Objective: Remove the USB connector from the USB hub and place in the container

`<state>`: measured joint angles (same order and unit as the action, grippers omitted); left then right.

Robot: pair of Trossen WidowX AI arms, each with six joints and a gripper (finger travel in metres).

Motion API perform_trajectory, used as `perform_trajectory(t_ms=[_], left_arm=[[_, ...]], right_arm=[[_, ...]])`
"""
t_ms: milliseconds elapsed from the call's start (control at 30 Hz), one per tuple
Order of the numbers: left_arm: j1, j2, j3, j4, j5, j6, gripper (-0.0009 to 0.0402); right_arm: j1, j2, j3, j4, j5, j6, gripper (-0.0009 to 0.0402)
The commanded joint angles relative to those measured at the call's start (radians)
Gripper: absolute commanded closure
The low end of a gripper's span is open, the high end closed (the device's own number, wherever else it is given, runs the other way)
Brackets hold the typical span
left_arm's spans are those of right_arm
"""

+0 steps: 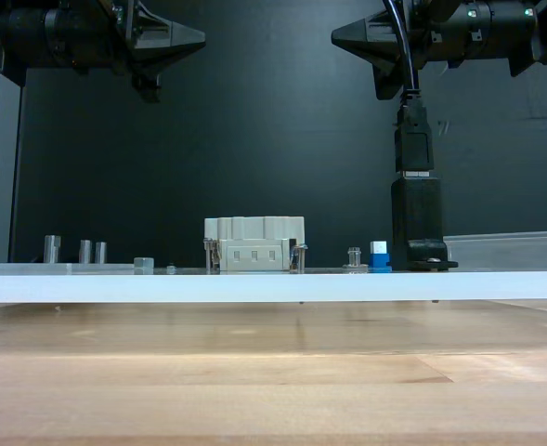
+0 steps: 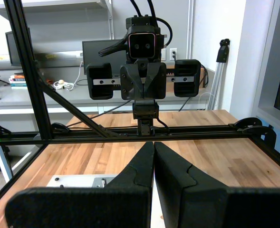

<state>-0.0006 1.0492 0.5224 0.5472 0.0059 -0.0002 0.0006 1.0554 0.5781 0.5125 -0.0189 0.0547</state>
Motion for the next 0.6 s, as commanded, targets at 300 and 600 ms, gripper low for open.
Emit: perform_trajectory(t_ms=[300,600], left_arm=[[0.000,0.000,0.000,0.000,0.000,0.000,0.0392],[0.000,0.000,0.000,0.000,0.000,0.000,0.0392]], right_arm=[[0.000,0.000,0.002,-0.008,-0.053,0.016,0.0393],[0.006,0.002,0.154,-0.331,-0.058,0.040,0.0393]])
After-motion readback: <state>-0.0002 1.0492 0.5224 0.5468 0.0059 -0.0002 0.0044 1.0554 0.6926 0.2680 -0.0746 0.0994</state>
